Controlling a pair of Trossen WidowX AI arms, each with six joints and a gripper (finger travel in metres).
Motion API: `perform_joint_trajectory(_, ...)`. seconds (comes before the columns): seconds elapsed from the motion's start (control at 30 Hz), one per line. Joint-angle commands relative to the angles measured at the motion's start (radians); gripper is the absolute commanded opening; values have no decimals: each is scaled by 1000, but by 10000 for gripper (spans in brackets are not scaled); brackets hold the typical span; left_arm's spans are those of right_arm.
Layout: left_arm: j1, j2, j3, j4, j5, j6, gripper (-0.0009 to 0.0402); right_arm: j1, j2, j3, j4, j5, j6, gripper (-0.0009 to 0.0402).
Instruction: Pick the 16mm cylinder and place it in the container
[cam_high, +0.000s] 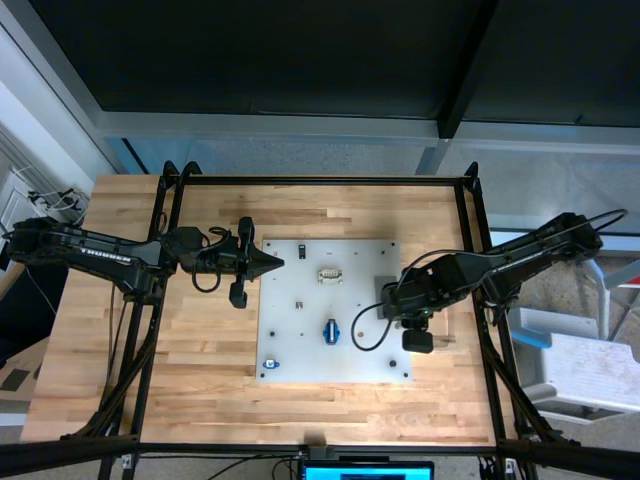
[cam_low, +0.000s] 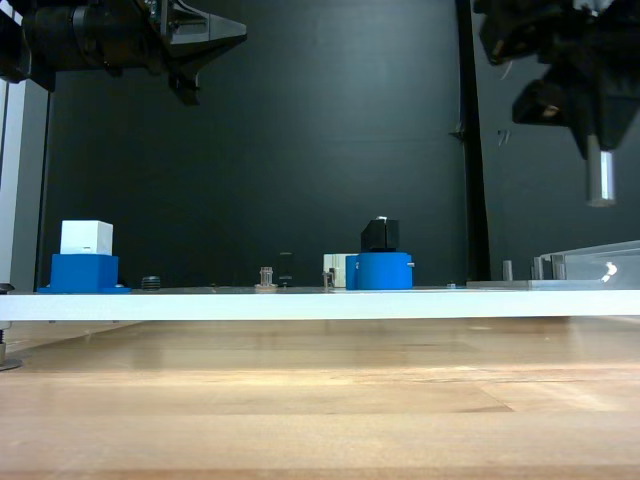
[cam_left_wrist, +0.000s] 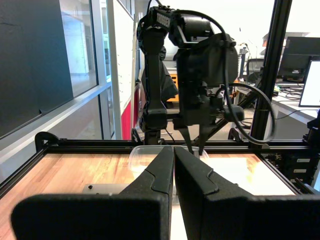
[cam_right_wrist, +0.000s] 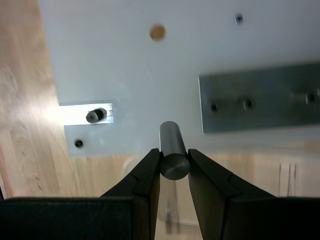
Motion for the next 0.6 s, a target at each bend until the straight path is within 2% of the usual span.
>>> perform_joint_trajectory(0.03, 0, 0, 0, 0, 0, 0, 0, 0, -47, -55, 3, -45, 34, 27)
perform_joint_trajectory(0.07, 0, 0, 0, 0, 0, 0, 0, 0, -60, -72, 4, -67, 41, 27)
perform_joint_trajectory(0.13, 0, 0, 0, 0, 0, 0, 0, 0, -85, -103, 5, -86, 56, 28)
perform_joint_trajectory(0.5, 0, 0, 0, 0, 0, 0, 0, 0, -181, -247, 14, -105, 106, 28)
perform_joint_trajectory(0.6, 0, 0, 0, 0, 0, 0, 0, 0, -191, -275, 22, -137, 106, 28)
